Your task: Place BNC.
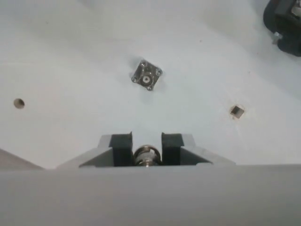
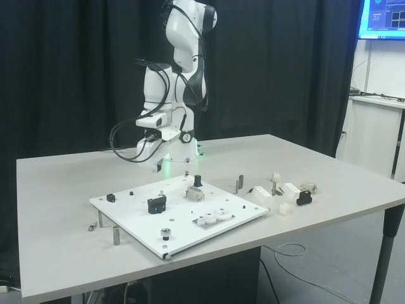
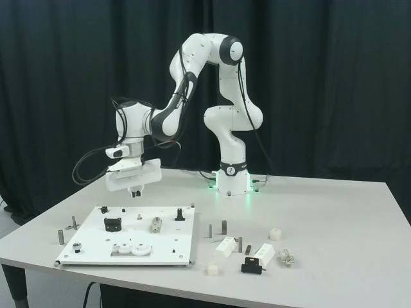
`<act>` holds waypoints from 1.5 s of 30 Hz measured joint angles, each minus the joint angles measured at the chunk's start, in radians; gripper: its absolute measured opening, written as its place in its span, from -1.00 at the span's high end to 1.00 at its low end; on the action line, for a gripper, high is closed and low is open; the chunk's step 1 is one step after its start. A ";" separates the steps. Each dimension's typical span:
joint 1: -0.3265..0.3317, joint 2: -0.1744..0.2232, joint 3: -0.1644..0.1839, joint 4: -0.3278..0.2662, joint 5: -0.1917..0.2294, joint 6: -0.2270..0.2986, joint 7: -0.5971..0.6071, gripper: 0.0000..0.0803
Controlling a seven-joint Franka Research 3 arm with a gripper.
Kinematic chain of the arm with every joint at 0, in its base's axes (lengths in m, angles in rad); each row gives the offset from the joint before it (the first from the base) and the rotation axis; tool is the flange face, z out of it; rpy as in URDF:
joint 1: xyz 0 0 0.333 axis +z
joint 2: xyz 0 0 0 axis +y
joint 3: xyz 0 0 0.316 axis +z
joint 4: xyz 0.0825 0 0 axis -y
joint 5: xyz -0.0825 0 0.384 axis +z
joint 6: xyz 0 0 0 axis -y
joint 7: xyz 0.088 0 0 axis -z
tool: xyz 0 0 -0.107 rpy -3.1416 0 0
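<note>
In the wrist view my gripper is shut on a grey metal BNC connector, held upright between the two black fingers. Below it, some way off, lies a square BNC socket with a screw at each corner, set in the white board. In the room views the gripper hangs well above the board's far side, and the socket shows as a small grey stub.
On the board stand a black block, a grey fixture, a black post and white gears. Loose white and black parts and grey pegs lie on the table beside it. A black part shows near the socket.
</note>
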 joint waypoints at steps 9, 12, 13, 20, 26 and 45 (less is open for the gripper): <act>0.000 0.000 -0.006 0.009 -0.001 -0.006 0.012 0.68; 0.000 0.000 -0.006 0.012 -0.002 -0.009 0.022 0.68; 0.000 0.000 -0.006 0.013 -0.002 -0.010 0.026 0.68; 0.000 0.000 -0.006 0.019 -0.011 -0.019 0.055 0.68; 0.002 0.000 -0.006 0.024 -0.018 -0.027 0.075 0.68; 0.022 -0.001 -0.004 0.025 -0.020 -0.038 0.136 0.68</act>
